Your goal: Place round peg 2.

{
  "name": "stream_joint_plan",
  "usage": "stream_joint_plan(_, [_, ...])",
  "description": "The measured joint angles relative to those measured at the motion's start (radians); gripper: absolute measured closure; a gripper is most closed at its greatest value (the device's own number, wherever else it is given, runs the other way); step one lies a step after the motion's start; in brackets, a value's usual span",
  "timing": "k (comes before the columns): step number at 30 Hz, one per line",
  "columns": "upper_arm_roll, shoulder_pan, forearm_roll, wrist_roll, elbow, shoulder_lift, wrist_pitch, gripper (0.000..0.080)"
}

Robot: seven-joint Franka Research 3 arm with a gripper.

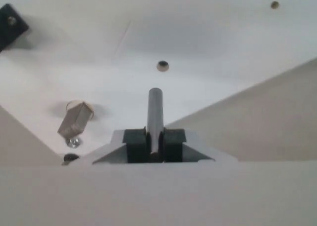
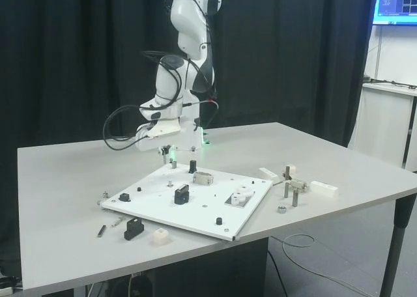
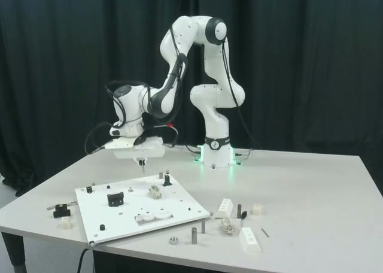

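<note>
Looking through the wrist camera, I see my hand (image 1: 154, 145) closed on the round peg (image 1: 155, 116), which hangs above the white board (image 2: 195, 209), apart from it; in the second room view the peg is at about 11 o'clock over the board on the counter (image 3: 311, 189)

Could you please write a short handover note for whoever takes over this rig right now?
Tool: shut on the round peg, which sticks out straight past the fingertips.
Position: the tool hangs above the far edge of the white board, not touching it.
In the wrist view, a small round hole in the board lies ahead of the peg's tip; it may be the target, though I cannot confirm that.
Done: peg picked up and carried over the board.
Left: line up over the hole, lower, insert, release.
</note>
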Motion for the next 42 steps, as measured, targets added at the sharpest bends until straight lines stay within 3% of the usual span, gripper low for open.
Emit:
stream_joint_plan(11, [0.000,0.007,-0.044,0.031,0.016,-0.047,-0.045,0.0735])
stream_joint_plan(26, [0.000,0.016,-0.058,0.032,0.026,-0.051,-0.045,0.0736])
stream_joint_plan(31, [0.000,0.016,-0.073,0.032,0.035,-0.051,-0.038,0.0736])
stream_joint_plan(42, [-0.008,0.012,-0.157,0.023,0.052,-0.036,0.020,0.0736])
